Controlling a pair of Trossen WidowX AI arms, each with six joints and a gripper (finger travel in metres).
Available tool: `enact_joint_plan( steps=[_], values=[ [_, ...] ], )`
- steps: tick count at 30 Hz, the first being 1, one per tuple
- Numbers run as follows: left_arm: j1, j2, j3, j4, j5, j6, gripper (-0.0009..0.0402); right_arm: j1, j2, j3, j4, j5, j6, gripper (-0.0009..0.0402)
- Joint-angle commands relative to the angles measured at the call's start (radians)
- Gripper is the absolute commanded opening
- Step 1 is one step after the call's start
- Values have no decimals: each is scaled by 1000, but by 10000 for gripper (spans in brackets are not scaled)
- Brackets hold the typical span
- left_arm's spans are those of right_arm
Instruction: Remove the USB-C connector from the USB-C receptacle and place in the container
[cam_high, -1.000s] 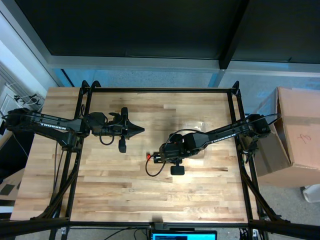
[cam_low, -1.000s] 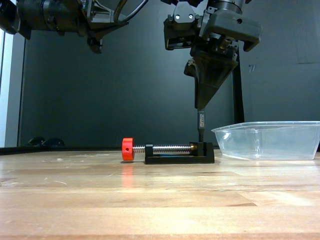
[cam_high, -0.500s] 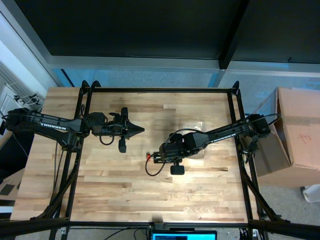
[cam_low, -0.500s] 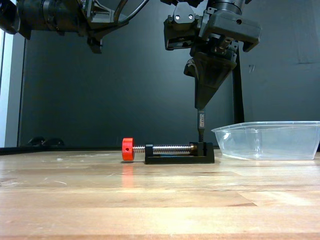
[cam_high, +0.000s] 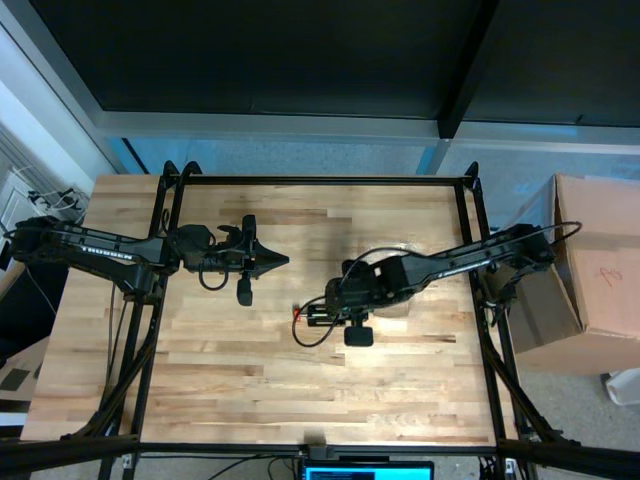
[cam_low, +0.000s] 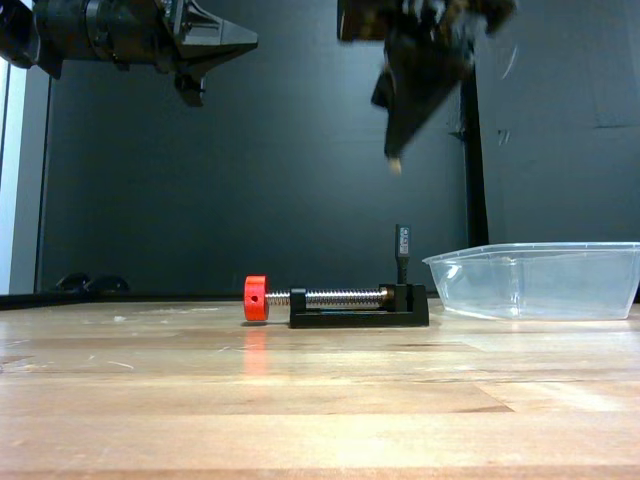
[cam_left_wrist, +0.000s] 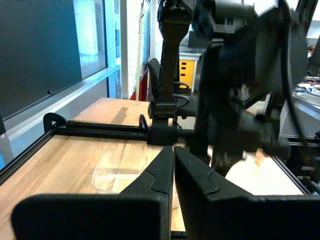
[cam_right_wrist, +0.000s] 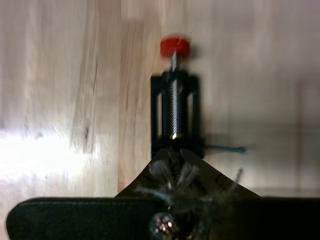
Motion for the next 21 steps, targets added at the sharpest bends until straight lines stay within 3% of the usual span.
enact_joint_plan(
  steps=[1, 12, 21],
  values=[
    [0, 0, 0, 1, 0, 0, 0, 0, -13, 14, -16, 3, -1, 0],
    [0, 0, 0, -2, 0, 0, 0, 8, -33, 15, -27, 2, 19, 0],
    [0, 0, 0, -1, 0, 0, 0, 103, -72, -2, -34, 3, 48, 0]
  ],
)
